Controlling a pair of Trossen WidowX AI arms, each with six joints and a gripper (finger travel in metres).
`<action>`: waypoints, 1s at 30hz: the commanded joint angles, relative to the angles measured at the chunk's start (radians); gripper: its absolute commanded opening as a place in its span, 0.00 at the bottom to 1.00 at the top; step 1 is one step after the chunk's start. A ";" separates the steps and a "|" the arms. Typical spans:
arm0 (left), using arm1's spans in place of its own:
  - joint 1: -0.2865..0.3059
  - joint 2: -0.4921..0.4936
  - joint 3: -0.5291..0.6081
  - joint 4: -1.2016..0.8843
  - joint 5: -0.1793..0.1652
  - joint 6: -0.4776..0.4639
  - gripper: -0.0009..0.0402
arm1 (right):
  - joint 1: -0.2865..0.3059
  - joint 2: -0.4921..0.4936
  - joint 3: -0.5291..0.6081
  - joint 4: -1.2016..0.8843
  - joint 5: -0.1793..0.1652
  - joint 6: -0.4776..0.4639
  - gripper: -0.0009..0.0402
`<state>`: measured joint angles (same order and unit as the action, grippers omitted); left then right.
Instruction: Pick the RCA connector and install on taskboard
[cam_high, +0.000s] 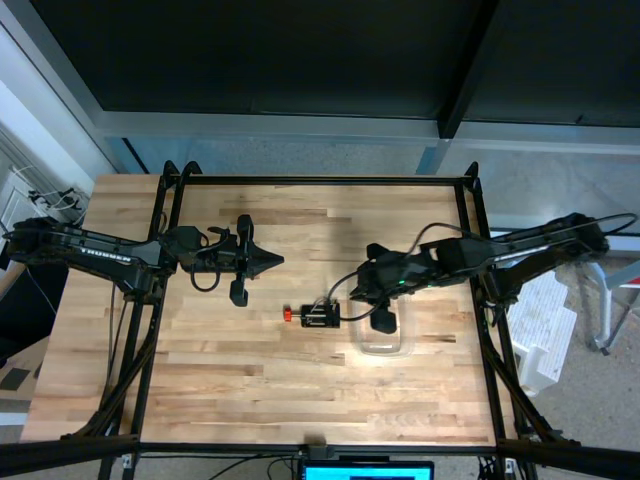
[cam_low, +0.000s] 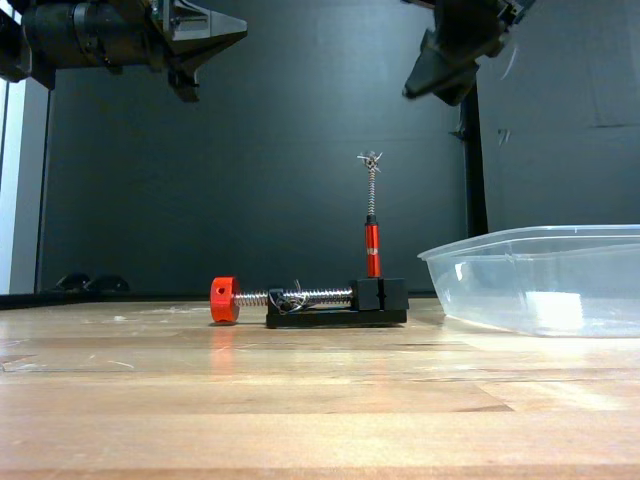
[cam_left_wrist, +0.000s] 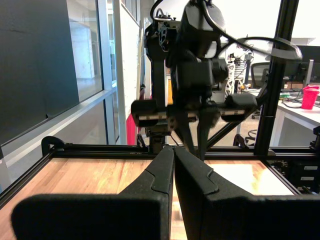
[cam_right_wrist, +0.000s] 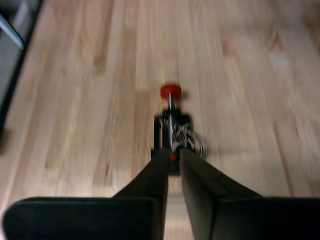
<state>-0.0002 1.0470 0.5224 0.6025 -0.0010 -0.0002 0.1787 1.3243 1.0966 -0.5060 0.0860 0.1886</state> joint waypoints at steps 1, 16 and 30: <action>0.000 0.000 0.000 0.000 0.000 0.000 0.02 | -0.004 -0.068 -0.078 0.108 0.013 -0.015 0.03; 0.000 0.000 0.000 0.000 0.000 0.000 0.02 | -0.073 -0.297 -0.339 0.509 0.042 -0.121 0.02; 0.000 0.000 0.000 0.000 0.000 0.000 0.02 | -0.144 -0.409 -0.497 0.764 -0.022 -0.131 0.02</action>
<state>-0.0002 1.0470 0.5228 0.6025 -0.0006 -0.0002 0.0383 0.9218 0.6121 0.2398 0.0727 0.0605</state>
